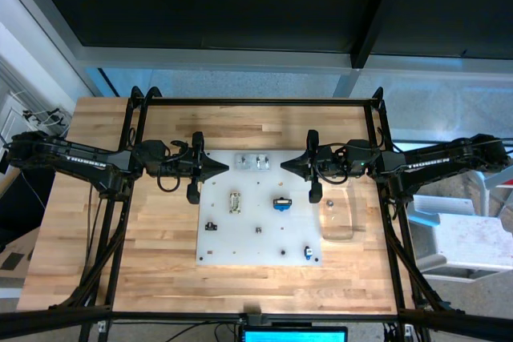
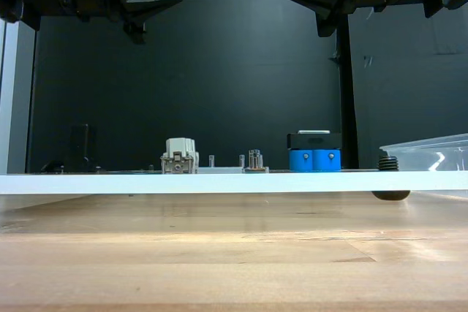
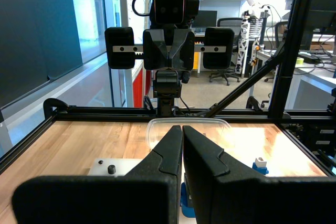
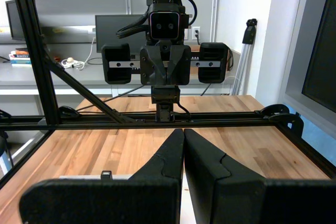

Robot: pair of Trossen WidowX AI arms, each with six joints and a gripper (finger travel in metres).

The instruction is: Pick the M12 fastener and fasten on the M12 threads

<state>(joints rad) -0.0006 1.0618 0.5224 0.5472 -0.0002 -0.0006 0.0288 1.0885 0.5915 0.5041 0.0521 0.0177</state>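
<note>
White lettering runs along both arms, but I can't read it. The left pincer (image 1: pixel 224 167) hangs high over the white board's (image 1: pixel 240 250) far left corner, fingers pressed together, empty. The right pincer (image 1: pixel 284 166) mirrors it over the far edge, closed on nothing too. The M12 stud (image 2: pixel 387 162) stands bare, ribs showing, near the board's near right edge. A small silver nut (image 1: pixel 327 206) seems to lie in the clear tray (image 1: pixel 350 230) beside the board's right edge. A blue connector (image 1: pixel 281 204) sits mid-board. The bench (image 1: pixel 120 262) is butcher-block wood inside a black frame, with a dark wall behind.

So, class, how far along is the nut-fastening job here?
Nothing done: the stud shows bare ribs. Nothing in hand: left gripper and right gripper hover shut, high over the board's far edge. Left: pick the nut, seemingly in the clear tray, and thread it on.
</note>
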